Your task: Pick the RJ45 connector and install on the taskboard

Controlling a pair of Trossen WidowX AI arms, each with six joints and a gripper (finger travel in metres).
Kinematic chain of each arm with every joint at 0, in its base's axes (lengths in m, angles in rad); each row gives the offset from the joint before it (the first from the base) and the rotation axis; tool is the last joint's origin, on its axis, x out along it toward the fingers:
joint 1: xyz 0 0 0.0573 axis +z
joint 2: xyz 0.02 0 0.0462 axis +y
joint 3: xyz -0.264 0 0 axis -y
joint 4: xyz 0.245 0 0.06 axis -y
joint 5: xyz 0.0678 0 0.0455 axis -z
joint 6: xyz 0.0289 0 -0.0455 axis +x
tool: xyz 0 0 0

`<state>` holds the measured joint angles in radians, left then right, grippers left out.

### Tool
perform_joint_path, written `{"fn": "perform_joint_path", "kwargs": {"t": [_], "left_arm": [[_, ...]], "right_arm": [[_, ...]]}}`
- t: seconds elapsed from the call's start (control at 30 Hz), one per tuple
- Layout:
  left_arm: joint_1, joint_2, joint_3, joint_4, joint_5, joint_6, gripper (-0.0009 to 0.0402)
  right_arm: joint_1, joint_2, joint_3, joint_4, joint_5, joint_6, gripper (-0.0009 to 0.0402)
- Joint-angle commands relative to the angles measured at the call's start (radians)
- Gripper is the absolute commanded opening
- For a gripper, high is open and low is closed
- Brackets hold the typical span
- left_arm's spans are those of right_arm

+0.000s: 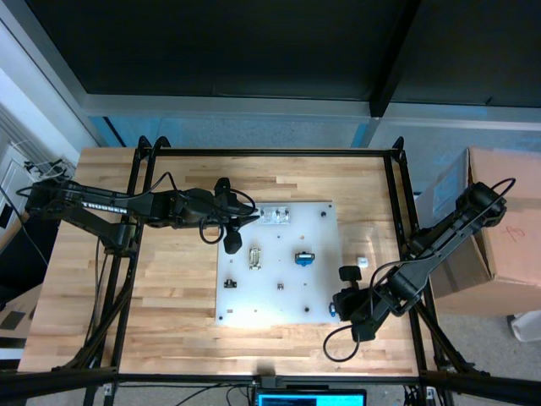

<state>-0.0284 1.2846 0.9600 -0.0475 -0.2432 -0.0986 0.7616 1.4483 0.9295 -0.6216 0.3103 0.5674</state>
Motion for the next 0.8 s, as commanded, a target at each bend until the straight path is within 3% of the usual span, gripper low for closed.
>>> {"fn": "perform_joint_path", "kwargs": {"t": [0.03, 0.37, 0.8], "left_arm": [[0.001, 0.0, 0.0, 0.0, 0.0, 0.0, 0.0069], [0.001, 0.0, 0.0, 0.0, 0.0, 0.0, 0.0069], [0.001, 0.0, 0.0, 0.0, 0.0, 0.0, 0.0069]], "right_arm": [[0.001, 0.001, -0.029, 0.024, 0.0, 0.006, 0.0], [-0.001, 0.003, -0.105, 0.091, 0.0, 0.02, 0.0], [0.0, 0.0, -0.074, 0.089, 0.0, 0.018, 0.0001]]}}
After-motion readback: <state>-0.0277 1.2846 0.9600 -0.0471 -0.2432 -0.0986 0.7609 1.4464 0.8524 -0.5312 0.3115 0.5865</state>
